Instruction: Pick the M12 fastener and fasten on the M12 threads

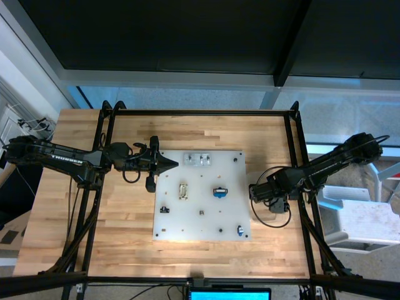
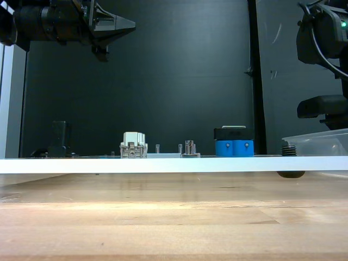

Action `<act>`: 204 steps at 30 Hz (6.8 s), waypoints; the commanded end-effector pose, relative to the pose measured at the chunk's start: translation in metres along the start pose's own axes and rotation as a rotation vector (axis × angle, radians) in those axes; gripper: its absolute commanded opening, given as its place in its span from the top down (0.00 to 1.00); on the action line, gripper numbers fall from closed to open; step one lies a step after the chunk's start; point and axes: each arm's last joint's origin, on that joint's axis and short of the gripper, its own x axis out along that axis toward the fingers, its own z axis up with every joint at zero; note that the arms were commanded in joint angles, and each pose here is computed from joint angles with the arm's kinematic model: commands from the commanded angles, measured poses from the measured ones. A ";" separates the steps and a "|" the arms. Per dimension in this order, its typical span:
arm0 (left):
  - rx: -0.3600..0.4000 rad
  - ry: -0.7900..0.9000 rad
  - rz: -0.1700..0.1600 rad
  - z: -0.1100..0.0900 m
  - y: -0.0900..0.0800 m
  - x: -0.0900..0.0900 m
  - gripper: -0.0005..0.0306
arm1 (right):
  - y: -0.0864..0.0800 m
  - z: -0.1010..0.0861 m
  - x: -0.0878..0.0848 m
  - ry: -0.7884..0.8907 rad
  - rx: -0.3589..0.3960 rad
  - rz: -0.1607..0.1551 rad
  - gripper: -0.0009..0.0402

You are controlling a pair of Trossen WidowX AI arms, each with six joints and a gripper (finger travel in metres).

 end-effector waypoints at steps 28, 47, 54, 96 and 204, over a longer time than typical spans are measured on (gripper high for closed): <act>0.000 0.000 0.000 0.000 0.000 0.000 0.98 | 0.001 0.000 0.015 -0.021 -0.003 -0.015 0.46; 0.000 0.000 0.000 0.000 0.000 0.000 0.98 | 0.000 0.000 0.016 -0.021 -0.002 -0.013 0.79; 0.000 0.000 0.000 0.000 0.000 0.000 0.98 | -0.001 0.001 0.015 -0.022 0.002 -0.018 0.88; 0.000 0.000 0.000 0.000 0.000 0.000 0.98 | -0.144 0.083 -0.087 -0.042 -0.051 -0.068 0.92; 0.000 0.000 0.000 0.000 0.000 0.000 0.98 | -0.199 0.127 -0.027 -0.109 2.546 0.075 0.92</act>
